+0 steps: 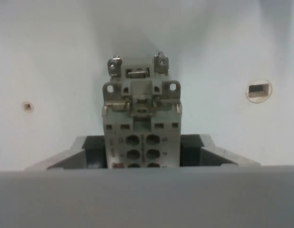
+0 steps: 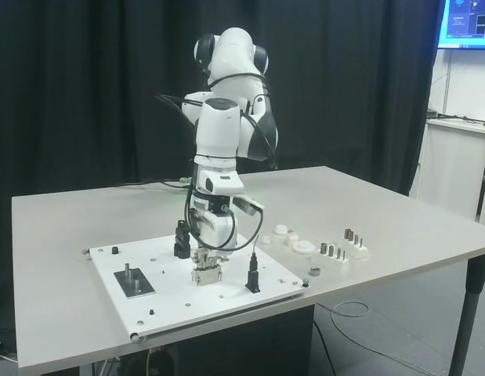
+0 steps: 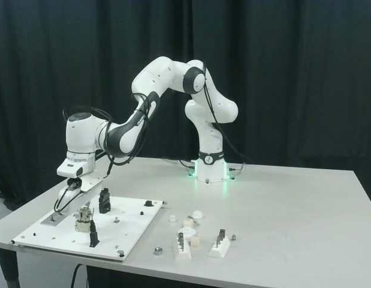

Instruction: Insert waterproof.

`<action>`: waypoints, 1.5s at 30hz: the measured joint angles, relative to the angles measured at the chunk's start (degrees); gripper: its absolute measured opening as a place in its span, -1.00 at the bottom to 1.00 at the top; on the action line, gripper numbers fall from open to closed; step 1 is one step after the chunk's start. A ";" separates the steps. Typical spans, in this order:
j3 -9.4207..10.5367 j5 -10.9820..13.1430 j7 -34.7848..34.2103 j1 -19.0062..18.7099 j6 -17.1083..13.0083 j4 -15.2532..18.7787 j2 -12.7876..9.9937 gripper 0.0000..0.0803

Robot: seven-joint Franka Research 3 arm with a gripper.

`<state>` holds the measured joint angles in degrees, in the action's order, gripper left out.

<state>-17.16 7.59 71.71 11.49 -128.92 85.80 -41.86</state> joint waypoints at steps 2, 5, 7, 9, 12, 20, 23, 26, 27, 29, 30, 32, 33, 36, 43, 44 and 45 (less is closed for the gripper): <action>0.00 0.04 0.14 0.00 0.00 0.12 0.00 -0.22; 0.00 0.18 0.28 0.00 -0.03 0.33 0.00 -0.22; 0.00 0.38 0.38 0.00 -0.11 0.50 0.00 -0.22; 0.00 0.57 0.55 0.00 -0.23 0.68 0.00 -0.22; 0.00 0.81 0.87 0.00 -0.49 0.93 0.00 -0.22; 0.00 0.83 1.30 0.01 -0.91 1.04 0.01 -0.22; 0.00 0.83 1.47 0.01 -1.05 1.08 0.01 -0.22; 0.00 0.89 1.52 0.01 -1.20 1.11 0.01 -0.22; 0.00 0.94 1.52 0.01 -1.27 1.13 0.01 -0.22; 0.00 1.05 1.52 0.02 -1.41 1.15 0.01 -0.22; 0.00 1.11 1.52 0.02 -1.49 1.17 0.01 -0.22; 0.00 1.32 1.52 0.01 -1.73 1.24 0.01 -0.22; 0.00 1.45 1.52 0.02 -1.95 1.31 0.01 -0.22; -0.01 1.77 1.52 0.03 -2.27 1.47 0.02 -0.22; -0.02 2.00 1.76 0.07 -2.33 1.50 0.03 -0.22; -0.02 2.01 1.76 0.07 -2.34 1.51 0.04 -0.22; -0.02 2.01 1.77 0.08 -2.34 1.53 0.05 -0.22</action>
<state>-17.18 9.61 73.48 11.56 -131.26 87.33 -41.81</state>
